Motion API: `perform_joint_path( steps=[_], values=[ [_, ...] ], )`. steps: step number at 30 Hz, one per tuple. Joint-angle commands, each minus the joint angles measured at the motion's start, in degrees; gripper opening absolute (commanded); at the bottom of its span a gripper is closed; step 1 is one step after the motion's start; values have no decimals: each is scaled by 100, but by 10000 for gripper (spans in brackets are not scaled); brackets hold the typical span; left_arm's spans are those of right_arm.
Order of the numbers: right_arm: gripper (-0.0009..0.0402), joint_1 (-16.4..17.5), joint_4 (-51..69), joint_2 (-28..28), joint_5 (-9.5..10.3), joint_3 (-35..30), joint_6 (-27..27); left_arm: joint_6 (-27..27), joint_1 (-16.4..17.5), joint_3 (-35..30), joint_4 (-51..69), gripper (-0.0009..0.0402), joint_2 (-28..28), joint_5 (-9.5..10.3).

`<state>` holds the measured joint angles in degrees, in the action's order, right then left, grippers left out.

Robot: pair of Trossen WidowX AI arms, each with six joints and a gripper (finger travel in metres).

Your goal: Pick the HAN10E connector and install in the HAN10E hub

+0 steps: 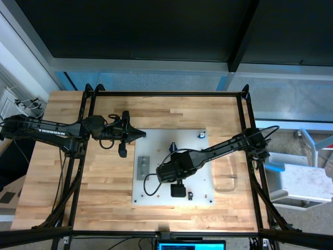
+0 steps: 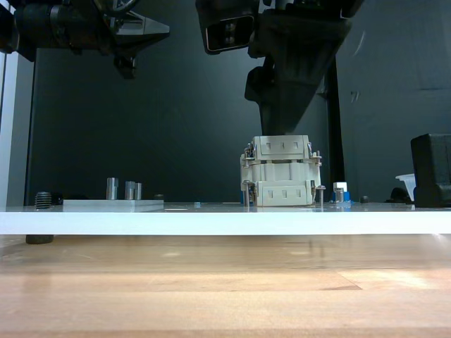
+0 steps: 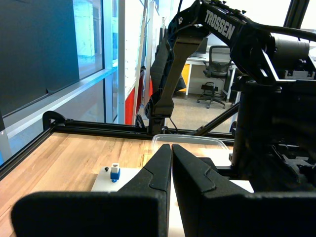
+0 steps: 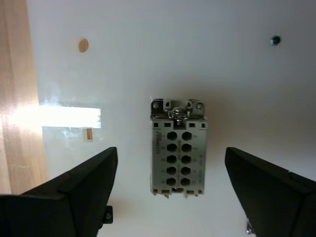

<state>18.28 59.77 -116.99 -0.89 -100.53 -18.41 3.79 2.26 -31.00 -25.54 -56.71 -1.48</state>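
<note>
Grip across long flanks should suit pale grey-beige rectangular HAN10E connector (image 4: 177,163), likely light, rigid; right claw (image 4: 171,149) released above, left claw (image 3: 171,148) clenched over wooden counter (image 1: 104,179)

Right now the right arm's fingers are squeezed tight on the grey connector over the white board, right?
Not quite. The fingers of the right gripper are wide open, one on each side of the HAN10E connector, not touching it; the right wrist view shows this. The connector sits over the white board, on the HAN10E hub. The left gripper hangs shut by the board's left edge.
</note>
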Motion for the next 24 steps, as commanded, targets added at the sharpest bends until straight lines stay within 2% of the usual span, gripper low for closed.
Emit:
perform_joint_path(
  steps=[1,14,24],
  values=[
    [334,15,7,186,-120,-22,-31,-2,2,0,-2,0,-2,0],
    [342,42,501,946,-262,-22,-81,-2,0,0,0,0,-2,0],
    [342,48,553,1051,-258,-11,-68,-2,0,0,-2,0,-2,0]
  ],
)
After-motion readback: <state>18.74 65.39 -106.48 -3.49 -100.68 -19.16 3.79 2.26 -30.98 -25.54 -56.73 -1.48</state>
